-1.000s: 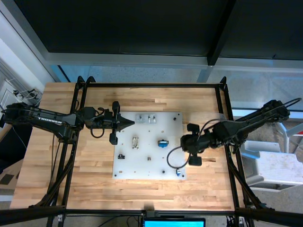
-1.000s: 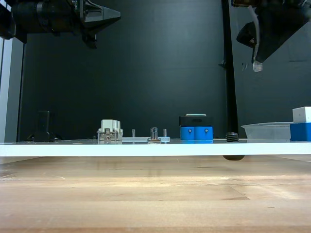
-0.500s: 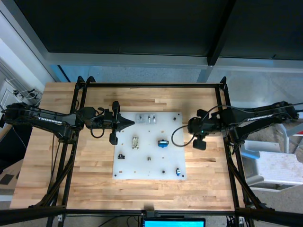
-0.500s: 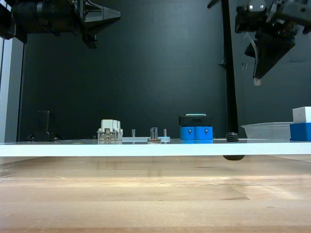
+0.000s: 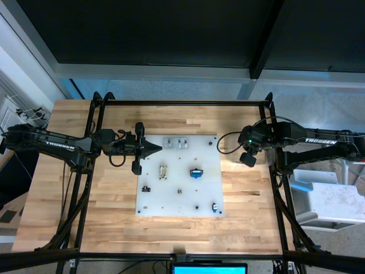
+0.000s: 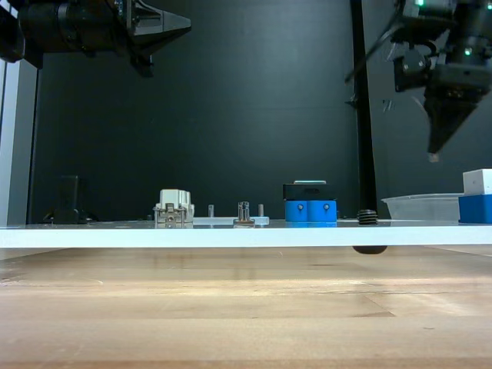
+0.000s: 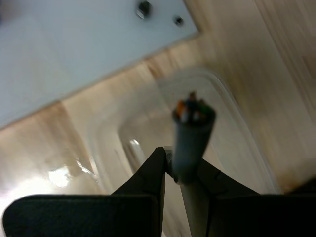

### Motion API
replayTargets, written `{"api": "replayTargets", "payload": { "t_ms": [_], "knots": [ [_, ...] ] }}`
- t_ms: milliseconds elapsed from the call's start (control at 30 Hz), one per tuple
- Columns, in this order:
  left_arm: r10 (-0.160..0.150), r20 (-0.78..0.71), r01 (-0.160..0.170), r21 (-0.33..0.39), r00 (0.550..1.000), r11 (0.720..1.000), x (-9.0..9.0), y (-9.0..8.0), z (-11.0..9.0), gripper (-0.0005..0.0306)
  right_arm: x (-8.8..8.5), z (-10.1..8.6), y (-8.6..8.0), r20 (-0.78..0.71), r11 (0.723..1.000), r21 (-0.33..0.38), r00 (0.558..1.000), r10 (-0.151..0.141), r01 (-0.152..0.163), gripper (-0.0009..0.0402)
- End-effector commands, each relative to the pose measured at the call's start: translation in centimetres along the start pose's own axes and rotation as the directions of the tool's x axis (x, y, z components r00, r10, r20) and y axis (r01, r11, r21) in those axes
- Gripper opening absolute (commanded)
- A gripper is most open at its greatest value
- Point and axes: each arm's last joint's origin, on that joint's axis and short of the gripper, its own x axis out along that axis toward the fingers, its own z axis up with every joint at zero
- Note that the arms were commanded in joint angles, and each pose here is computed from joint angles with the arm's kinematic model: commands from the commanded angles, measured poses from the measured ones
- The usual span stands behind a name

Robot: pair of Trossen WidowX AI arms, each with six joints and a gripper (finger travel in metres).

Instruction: Remove the rj45 connector and place it in the container

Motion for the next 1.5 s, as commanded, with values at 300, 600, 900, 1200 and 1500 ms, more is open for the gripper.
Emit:
{"api": "replayTargets", "payload": {
  "t_ms": [300,600,900,1200,1500],
  "knots": [
    [0.0,0.0,0.0,0.0,1.0,1.0,0.0,0.0,0.0,0.0,0.7,-2.0,-1.4,-0.099,0.994,0.088,0.994,-0.055,0.063,0.0],
    [0.0,0.0,0.0,0.0,1.0,1.0,0.0,0.0,0.0,0.0,0.8,-2.4,-1.5,-0.136,0.99,0.115,0.989,-0.065,0.081,0.0055],
    [0.0,0.0,0.0,0.0,1.0,1.0,0.0,0.0,0.0,0.0,0.8,-2.5,-1.5,-0.146,0.986,0.143,0.987,-0.066,0.087,0.0145],
    [0.0,0.0,0.0,0.0,1.0,1.0,0.0,0.0,0.0,0.0,0.8,-2.5,-1.5,-0.149,0.982,0.164,0.987,-0.067,0.091,0.0202],
    [0.0,0.0,0.0,0.0,1.0,1.0,0.0,0.0,0.0,0.0,0.7,-2.6,-1.5,-0.155,0.982,0.163,0.986,-0.068,0.094,0.0212]
  ]
}}
